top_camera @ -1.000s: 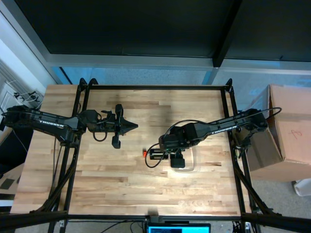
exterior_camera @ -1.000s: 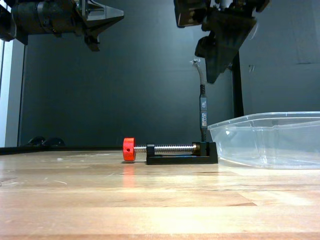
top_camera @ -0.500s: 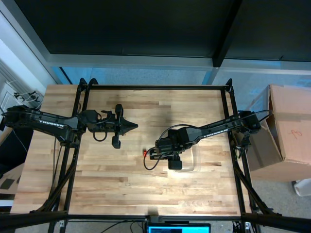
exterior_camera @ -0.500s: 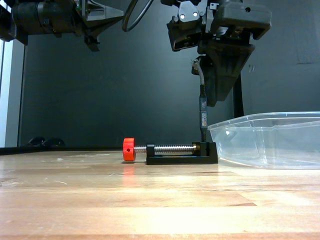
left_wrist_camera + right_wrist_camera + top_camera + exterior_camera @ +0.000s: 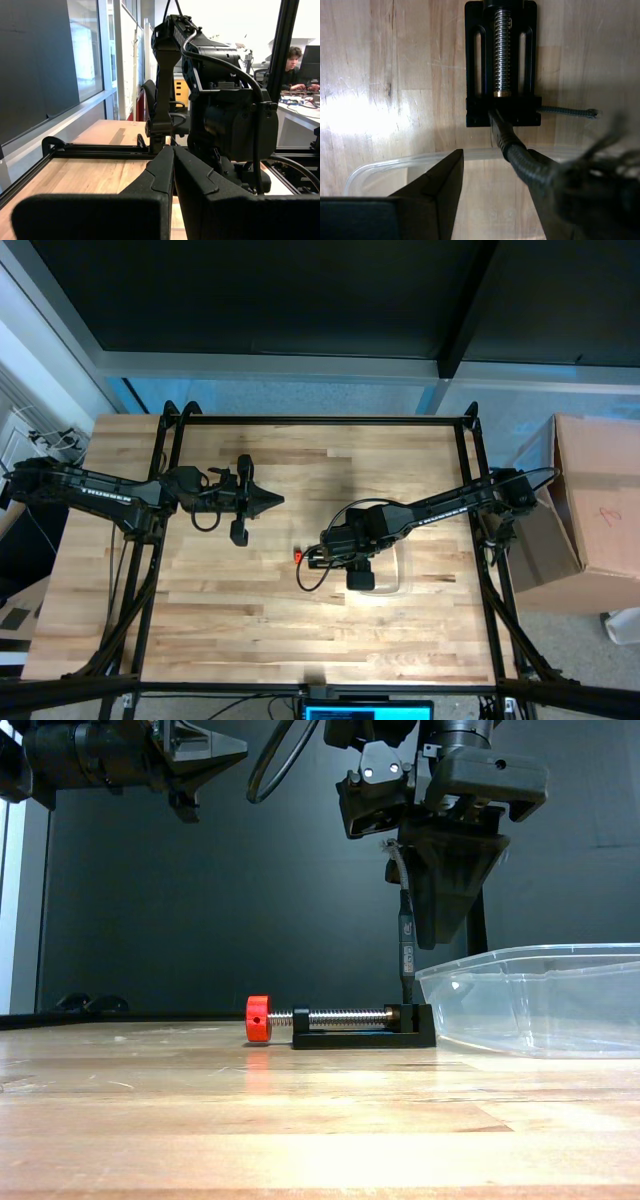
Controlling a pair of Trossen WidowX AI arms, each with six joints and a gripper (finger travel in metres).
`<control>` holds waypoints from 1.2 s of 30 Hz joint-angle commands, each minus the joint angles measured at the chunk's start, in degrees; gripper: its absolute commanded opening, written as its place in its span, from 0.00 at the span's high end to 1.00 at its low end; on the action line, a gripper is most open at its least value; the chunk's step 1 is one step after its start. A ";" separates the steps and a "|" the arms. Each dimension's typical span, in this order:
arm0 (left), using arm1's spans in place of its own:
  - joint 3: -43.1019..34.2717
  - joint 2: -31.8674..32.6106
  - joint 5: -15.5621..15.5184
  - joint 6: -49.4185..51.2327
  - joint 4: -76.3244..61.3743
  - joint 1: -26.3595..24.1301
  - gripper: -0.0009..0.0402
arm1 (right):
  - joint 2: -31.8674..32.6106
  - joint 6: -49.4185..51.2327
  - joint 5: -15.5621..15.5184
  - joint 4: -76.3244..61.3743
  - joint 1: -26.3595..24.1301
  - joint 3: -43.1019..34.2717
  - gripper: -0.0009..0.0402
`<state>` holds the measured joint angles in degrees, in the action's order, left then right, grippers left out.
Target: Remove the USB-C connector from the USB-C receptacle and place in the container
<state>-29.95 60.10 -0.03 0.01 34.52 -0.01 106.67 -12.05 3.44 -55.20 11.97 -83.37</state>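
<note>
1. The USB-C connector (image 5: pixel 407 952) stands upright and looks fully seated in the USB-C receptacle. The receptacle itself is hidden inside the black clamp (image 5: pixel 365 1029), near the middle of the worktop (image 5: pixel 210 610). The connector's frayed cable stub points up.
2. The right claw (image 5: pixel 428 928) hangs point-down just beside the connector, released and grasping nothing. In the right wrist view its fingers (image 5: pixel 435 190) stand apart with the cable running between them, close to one and well off the other.
3. The left claw (image 5: pixel 272 500) hovers high toward the worktop's left edge, well apart from the clamp, clenched on nothing.
4. Closing from this off-centre stance would likely shove the stiff cable sideways and lever the plug in its seat instead of pinching it squarely.
5. A pinch on the cable rather than the plug body may slip. A tilted pull could bind the plug and lift the clamp, which seems only to rest on the wood.
6. The container (image 5: pixel 540 995) lies just beside the clamp, toward the right edge, so a low sideways carry could strike its rim.
7. Straight up is free. Open wood runs past the red knob (image 5: pixel 258 1018) toward the left and near edges. The frame rails (image 5: pixel 320 421) at the worktop's edges are well away.
</note>
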 commanded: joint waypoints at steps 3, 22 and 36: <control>0.00 0.02 0.00 0.00 0.00 0.00 0.98 | 0.00 -0.11 0.28 0.96 0.02 0.48 0.69; 0.00 0.02 0.00 0.00 0.00 0.00 0.98 | -0.24 -0.52 1.95 0.76 0.04 0.46 0.98; 0.00 0.02 0.00 0.00 0.00 0.00 0.98 | -5.99 -0.52 1.79 -5.99 0.02 -4.98 0.98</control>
<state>-29.93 60.10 -0.03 0.03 34.50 -0.01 101.32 -12.58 5.28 -60.47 11.99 -87.61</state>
